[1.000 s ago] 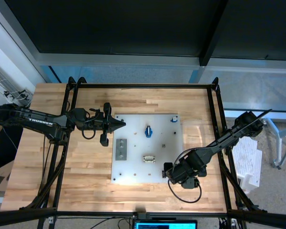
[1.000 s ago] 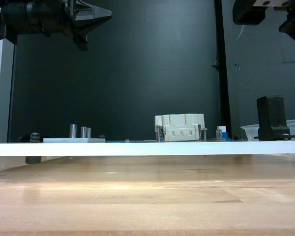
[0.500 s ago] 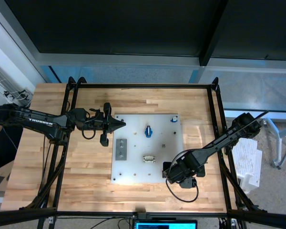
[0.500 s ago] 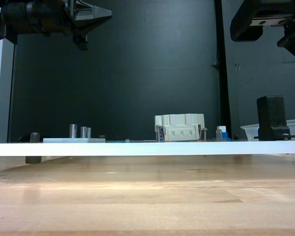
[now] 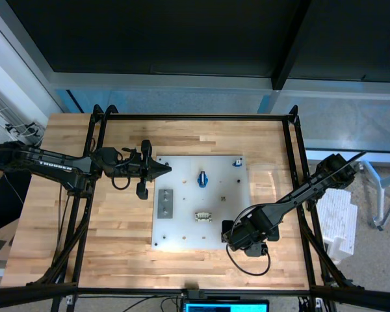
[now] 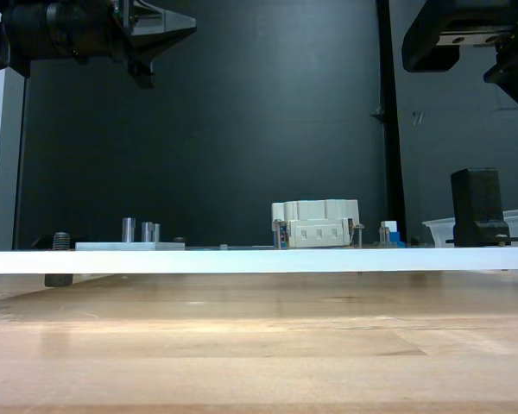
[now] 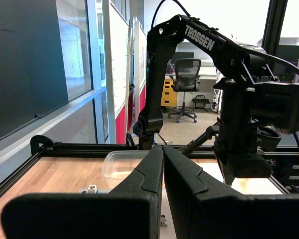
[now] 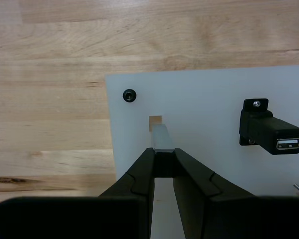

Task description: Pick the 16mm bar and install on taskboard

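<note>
Left arm pose: stretched out level from the table's left side, with the left gripper (image 5: 162, 168) high in the air by the far-left corner of the taskboard (image 5: 182, 237), pointing across the board.
Left fingers: pressed flat together with nothing between them.
Right arm pose: reaches in from the right side and bends at the elbow; the right gripper (image 8: 163, 152) points down at the taskboard's near-right corner.
Right fingers: clamped on the 16mm bar (image 8: 162, 136), whose free end sticks out past the tips.
16mm bar: held over the taskboard's near-right corner. Its end is just beside a square hole (image 8: 155, 122), which lies between a corner screw (image 8: 129, 95) and a black socket fitting (image 8: 269, 130).
Change over the last second: the right arm has drawn slightly nearer to the taskboard's near edge, and in the low view its gripper body has come lower and looms larger. The left arm has not moved.
Only in the right wrist view: the bar, the grip on it and the square hole.
Only in the low view: both grippers hang well above the taskboard, and a beige connector (image 6: 315, 222) stands up from it.
Only in the high view: the blue knob (image 5: 202, 177) and grey block (image 5: 164, 203) farther across the taskboard from the right gripper.
Height of bar above taskboard: cannot tell.
</note>
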Available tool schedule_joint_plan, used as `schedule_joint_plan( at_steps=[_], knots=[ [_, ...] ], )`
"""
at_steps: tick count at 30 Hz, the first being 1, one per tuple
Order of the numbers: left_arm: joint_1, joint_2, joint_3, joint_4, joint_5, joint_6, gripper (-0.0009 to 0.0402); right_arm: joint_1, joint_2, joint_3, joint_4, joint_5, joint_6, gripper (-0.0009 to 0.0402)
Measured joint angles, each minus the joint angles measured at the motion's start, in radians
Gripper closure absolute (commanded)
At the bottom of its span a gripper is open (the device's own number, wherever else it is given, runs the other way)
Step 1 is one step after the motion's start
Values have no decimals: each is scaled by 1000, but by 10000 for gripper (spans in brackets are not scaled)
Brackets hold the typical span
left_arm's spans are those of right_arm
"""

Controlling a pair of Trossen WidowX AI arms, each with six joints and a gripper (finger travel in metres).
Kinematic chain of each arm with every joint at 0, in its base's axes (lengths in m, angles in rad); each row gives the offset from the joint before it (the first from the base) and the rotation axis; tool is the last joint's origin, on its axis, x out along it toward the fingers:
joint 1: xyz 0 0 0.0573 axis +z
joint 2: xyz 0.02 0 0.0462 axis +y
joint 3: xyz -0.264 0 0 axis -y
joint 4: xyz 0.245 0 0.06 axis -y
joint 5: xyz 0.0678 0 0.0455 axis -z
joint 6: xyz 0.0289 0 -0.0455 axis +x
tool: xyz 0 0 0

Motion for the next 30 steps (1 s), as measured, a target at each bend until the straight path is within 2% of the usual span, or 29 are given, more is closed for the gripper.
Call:
schedule_joint_plan(
  at_steps=[14, 20, 30],
  knots=[
    [0, 0, 0, 0, 0, 0, 393, 9, 11, 0, -6, 0, -3, 393],
    [0, 0, 0, 0, 0, 0, 393, 12, 12, -2, -6, 23, -10, 393],
    [0, 0, 0, 0, 0, 0, 393, 16, 23, -2, 4, 23, -14, 393]
  ],
)
